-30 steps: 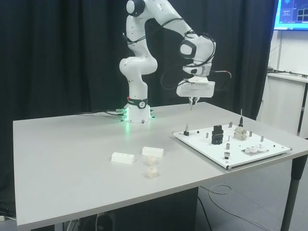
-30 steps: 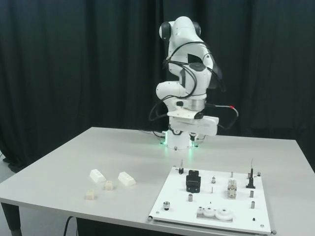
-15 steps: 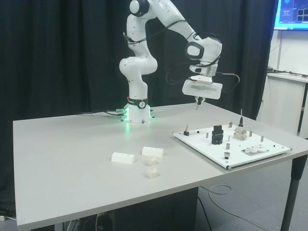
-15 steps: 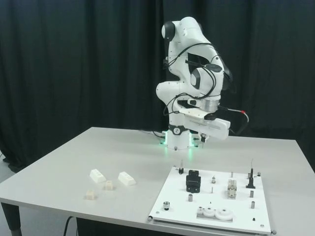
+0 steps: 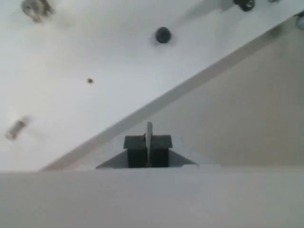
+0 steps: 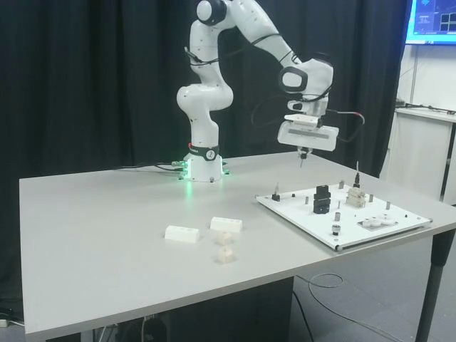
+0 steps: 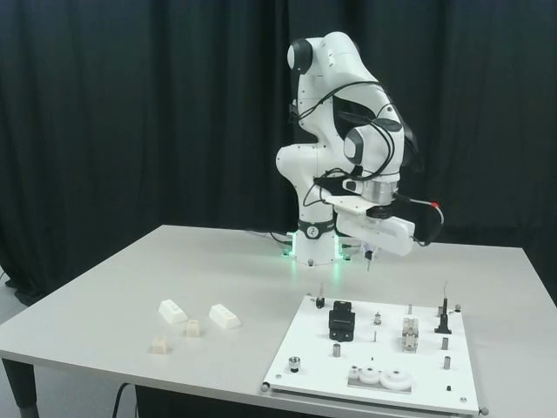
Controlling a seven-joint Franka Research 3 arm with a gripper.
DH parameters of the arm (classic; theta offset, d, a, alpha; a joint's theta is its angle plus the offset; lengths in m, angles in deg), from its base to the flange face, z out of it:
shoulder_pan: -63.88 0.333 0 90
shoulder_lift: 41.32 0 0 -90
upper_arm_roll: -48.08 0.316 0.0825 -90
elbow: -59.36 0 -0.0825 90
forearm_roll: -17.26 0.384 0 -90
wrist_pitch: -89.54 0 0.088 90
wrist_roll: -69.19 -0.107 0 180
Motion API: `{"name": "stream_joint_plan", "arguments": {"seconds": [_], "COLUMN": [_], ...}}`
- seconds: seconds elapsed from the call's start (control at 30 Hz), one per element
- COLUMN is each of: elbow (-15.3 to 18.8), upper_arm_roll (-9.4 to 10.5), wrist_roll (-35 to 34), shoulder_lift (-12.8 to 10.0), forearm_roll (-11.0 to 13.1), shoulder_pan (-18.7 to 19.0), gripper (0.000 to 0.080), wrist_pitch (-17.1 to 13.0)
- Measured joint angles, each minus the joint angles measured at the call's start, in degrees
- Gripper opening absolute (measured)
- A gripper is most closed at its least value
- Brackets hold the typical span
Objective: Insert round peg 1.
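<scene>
The tool point(image 6: 303, 158) hangs above the bench point(image 6: 107, 214), over the far edge of the white board point(image 7: 296, 344). Its fingers point(image 5: 137, 151) are closed on a thin grey peg point(image 5: 149, 142), which points down between them. In the second room view, the tool sits at 12 o'clock from the board's black block point(image 7: 341, 320). Four small white blocks point(image 7: 224, 316) lie at 9 o'clock from the board.

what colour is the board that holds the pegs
White board, best seen in the second room view.
</scene>
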Motion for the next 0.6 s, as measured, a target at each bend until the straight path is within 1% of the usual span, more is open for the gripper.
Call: {"name": "stream_joint_plan", "arguments": {"seconds": [0.23,0.4,0.6], "elbow": [-0.8,-1.2,-1.7], "upper_arm_roll": [-0.03,-0.04,-0.05], "wrist_roll": [-3.0,-4.2,-5.9], "shoulder_lift": [-2.0,-3.2,-4.6], "forearm_roll": [1.1,2.4,2.7], "shoulder_pan": [0.0,-0.1,-0.4], "gripper": [0.0015,0.0015,0.0015], "wrist_pitch": [-3.1,-4.4,-5.6]}}
